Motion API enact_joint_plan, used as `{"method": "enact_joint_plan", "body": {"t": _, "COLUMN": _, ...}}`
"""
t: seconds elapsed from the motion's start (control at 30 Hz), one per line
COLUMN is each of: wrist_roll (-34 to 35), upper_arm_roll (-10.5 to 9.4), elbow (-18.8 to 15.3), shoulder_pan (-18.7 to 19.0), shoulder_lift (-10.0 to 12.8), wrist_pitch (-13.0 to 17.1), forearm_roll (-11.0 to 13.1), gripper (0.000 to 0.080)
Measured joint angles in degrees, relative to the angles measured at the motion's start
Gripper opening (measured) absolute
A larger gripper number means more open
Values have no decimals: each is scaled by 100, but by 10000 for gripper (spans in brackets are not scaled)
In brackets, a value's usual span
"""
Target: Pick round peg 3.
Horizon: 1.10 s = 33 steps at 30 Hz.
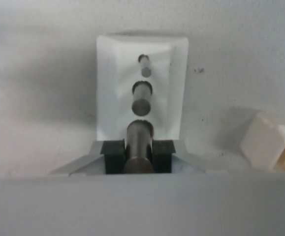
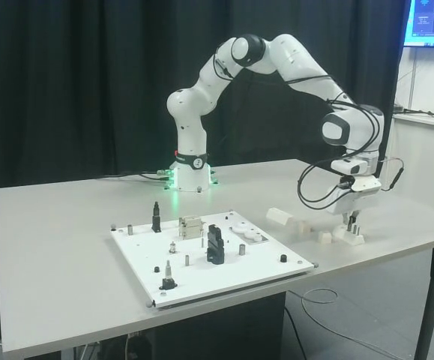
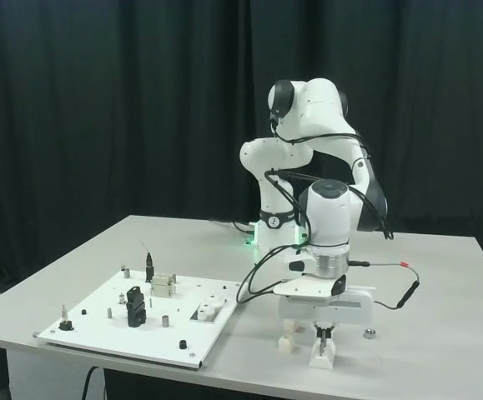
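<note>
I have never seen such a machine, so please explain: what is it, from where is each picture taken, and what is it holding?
It is a white robot arm bolted on a grey table. Two pictures come from cameras in the room; the third looks down from the arm's wrist. The gripper has two black fingers, one on each side of the thickest of three round metal pegs standing in a white holder. Whether they already squeeze this peg, I cannot tell. A white board with small parts also lies on the table.
</note>
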<state>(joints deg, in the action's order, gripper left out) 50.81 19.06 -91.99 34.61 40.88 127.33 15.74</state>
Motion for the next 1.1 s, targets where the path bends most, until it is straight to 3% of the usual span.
{"method": "enact_joint_plan", "body": {"t": 0.43, "wrist_roll": 145, "upper_arm_roll": 77, "elbow": 361, "shoulder_pan": 0, "shoulder_lift": -87, "wrist_pitch": -651, "forearm_roll": -39, "gripper": 111}}
{"method": "enact_joint_plan", "body": {"t": 1.1, "wrist_roll": 167, "upper_arm_roll": 122, "elbow": 429, "shoulder_pan": 0, "shoulder_lift": -106, "wrist_pitch": -766, "forearm_roll": -70, "gripper": 111}}
